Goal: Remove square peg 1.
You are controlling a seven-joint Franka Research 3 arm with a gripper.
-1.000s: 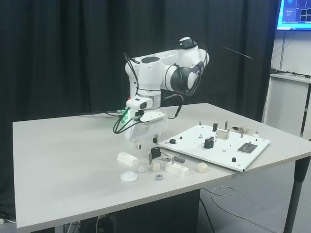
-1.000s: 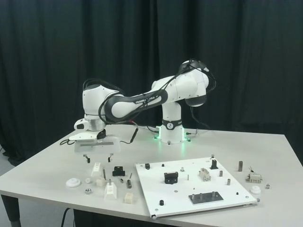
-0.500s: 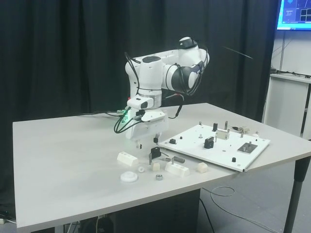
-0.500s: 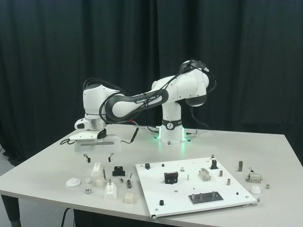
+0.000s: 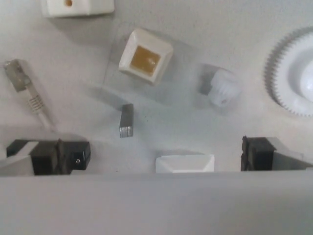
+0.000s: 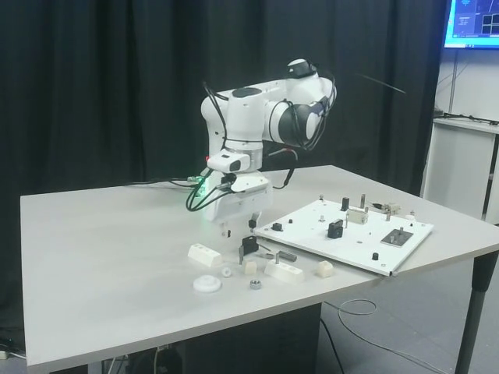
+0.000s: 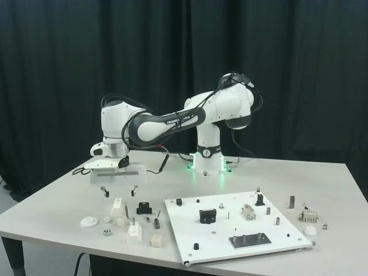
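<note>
Hovering over the cluster of loose parts on the grey table (image 7: 52, 195), my gripper (image 7: 119, 191) hangs with its two black fingers (image 5: 63, 156) spread wide and nothing between them; I judge this as the pose of a release, with the peg already set down among the other removed pieces. In the wrist view, a small dark metal bar (image 5: 126, 120) of square section lies flat on the table between the fingers and apart from both, and I take it to be square peg 1, though nothing marks it as such. Around it sit a white block with a square socket (image 5: 145, 55), a small white gear (image 5: 222, 89) and a large toothed white wheel (image 5: 293, 73), presumably parked here, off the white board (image 7: 241, 227), to keep the board free for work. The white wheel is cut off at the picture's edge, as are a second white block (image 5: 78, 6) and a wedge-shaped white piece (image 5: 185, 163) partly hidden by the gripper's body. From the room views the bar is too small to pick out among the parts, and I cannot tell which socket on the board it belongs to.
</note>
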